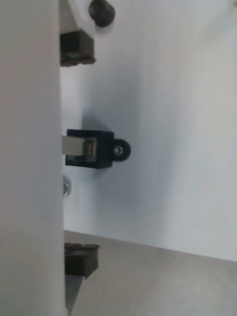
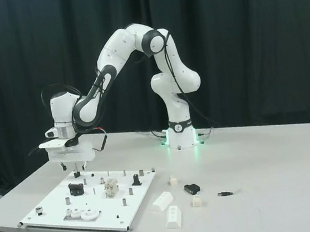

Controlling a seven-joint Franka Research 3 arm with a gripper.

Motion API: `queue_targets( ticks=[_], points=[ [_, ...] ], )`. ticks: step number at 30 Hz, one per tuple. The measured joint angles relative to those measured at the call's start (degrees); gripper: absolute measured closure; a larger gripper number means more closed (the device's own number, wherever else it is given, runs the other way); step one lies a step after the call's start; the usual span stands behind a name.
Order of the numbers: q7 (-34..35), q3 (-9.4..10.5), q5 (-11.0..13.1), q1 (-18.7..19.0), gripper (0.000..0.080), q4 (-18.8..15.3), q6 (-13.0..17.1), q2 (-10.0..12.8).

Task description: Remove Ethernet.

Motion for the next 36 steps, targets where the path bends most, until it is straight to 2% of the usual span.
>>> queue_targets(
  ticks=[16,29,30,36],
  points=[
    [-1.2,0.0,1.9,-0.1,0.0003,0.0,0.0,0.9],
    [-1.8,0.0,2.4,-0.3,0.0003,0.0,0.0,1.2],
    [-1.8,0.0,2.5,-0.3,0.0124,0.0,0.0,1.3],
    [-1.8,0.0,3.1,-0.4,0.0124,0.0,0.0,1.6]
  ],
)
